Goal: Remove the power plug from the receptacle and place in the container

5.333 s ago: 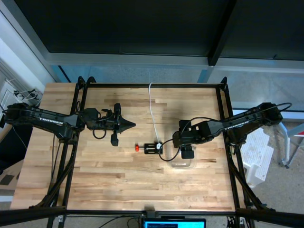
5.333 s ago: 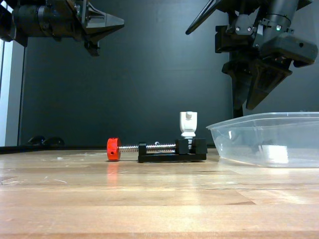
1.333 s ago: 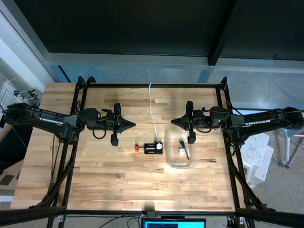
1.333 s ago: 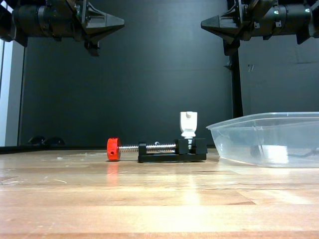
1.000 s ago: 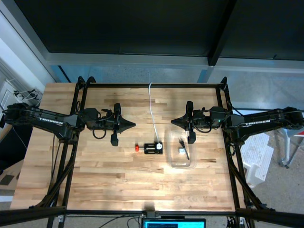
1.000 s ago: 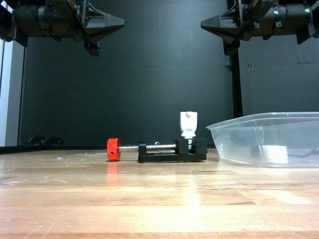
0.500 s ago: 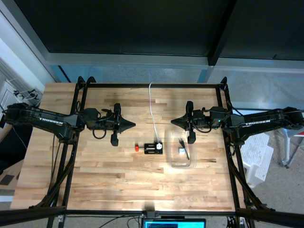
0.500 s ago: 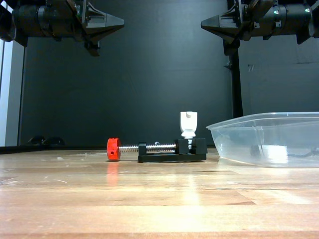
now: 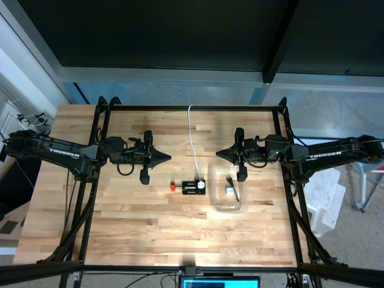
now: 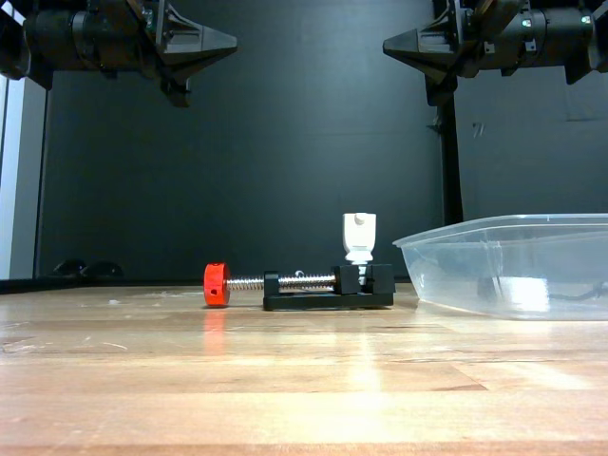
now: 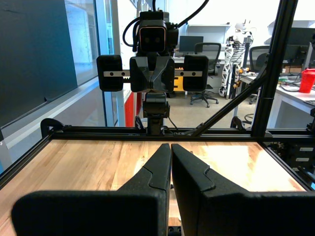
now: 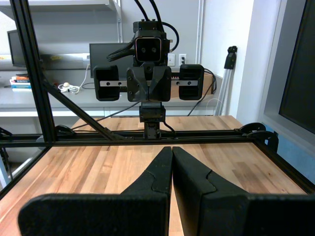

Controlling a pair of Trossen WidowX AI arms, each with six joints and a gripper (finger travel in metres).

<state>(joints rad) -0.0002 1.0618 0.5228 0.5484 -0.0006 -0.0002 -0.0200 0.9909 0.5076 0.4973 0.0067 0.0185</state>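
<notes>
The black power plug (image 9: 230,183) with its thin lead lies inside the clear container (image 9: 230,207), right of the vise. The white receptacle (image 9: 200,182) (image 10: 358,235) stands upright in the black vise, nothing plugged into it, its white cable (image 9: 192,138) running to the far edge. My left gripper (image 9: 168,158) (image 11: 171,146) hangs shut, high over the table left of the vise. High above the table behind the container, my right gripper (image 9: 218,153) (image 12: 172,149) is shut and holds nothing. Both point inward at each other.
The black vise (image 10: 328,287) with its orange-red knob (image 10: 217,284) sits mid-table. A small white cube (image 9: 230,191) lies in the container beside the plug. A black frame (image 9: 192,108) borders the wooden table.
Over five seconds the right arm rose from above the container and drew back to its raised pose; the plug now lies in the container. Nothing has moved in the last second.
</notes>
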